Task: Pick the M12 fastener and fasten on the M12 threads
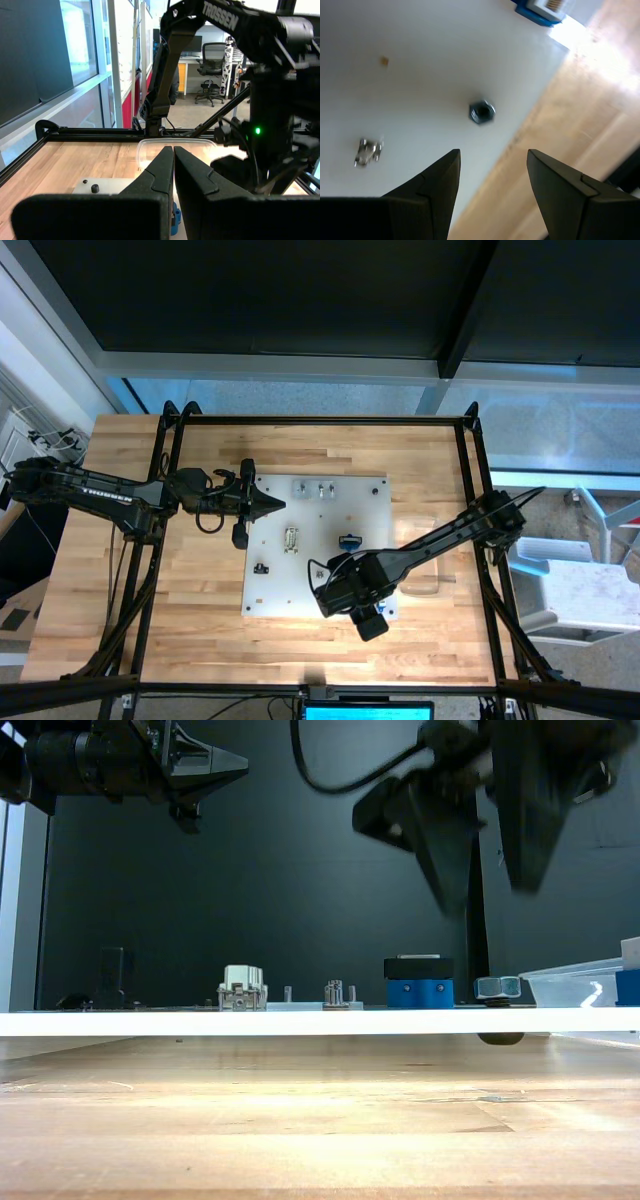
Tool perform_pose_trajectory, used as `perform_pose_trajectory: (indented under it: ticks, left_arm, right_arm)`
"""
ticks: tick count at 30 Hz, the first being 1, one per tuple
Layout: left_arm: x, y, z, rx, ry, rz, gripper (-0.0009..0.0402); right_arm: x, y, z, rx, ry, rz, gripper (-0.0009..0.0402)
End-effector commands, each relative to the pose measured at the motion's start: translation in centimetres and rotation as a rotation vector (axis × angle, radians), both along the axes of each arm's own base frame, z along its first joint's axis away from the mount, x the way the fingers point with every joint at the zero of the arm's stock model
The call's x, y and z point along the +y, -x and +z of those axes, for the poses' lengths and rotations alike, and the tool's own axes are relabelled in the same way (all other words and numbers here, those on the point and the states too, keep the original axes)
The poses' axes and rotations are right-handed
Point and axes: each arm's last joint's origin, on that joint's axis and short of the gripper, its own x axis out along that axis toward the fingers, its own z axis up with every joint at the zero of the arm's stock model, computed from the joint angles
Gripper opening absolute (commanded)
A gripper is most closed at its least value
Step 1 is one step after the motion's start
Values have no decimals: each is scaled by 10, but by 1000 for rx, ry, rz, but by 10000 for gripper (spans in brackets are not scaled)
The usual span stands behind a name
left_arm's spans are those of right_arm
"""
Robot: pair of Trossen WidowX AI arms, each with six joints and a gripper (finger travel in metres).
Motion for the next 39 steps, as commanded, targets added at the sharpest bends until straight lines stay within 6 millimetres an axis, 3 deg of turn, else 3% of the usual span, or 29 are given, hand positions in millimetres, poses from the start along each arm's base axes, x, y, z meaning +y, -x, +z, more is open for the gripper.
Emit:
perform_pose_trajectory:
  ticks: [1, 10, 18, 39]
  left_arm:
    - [0, 0, 0, 0, 0, 0, 0]
    - [0, 0, 0, 0, 0, 0, 0]
    - [0, 0, 0, 0, 0, 0, 0]
    - [0, 0, 0, 0, 0, 0, 0]
  right_arm:
    - [-1, 4, 12, -29, -15, 15, 185]
    - [-4, 9, 23, -66, 29, 216, 185]
    - [-10, 23, 16, 12, 161, 767, 185]
    - [-12, 22, 15, -122, 407, 2016, 185]
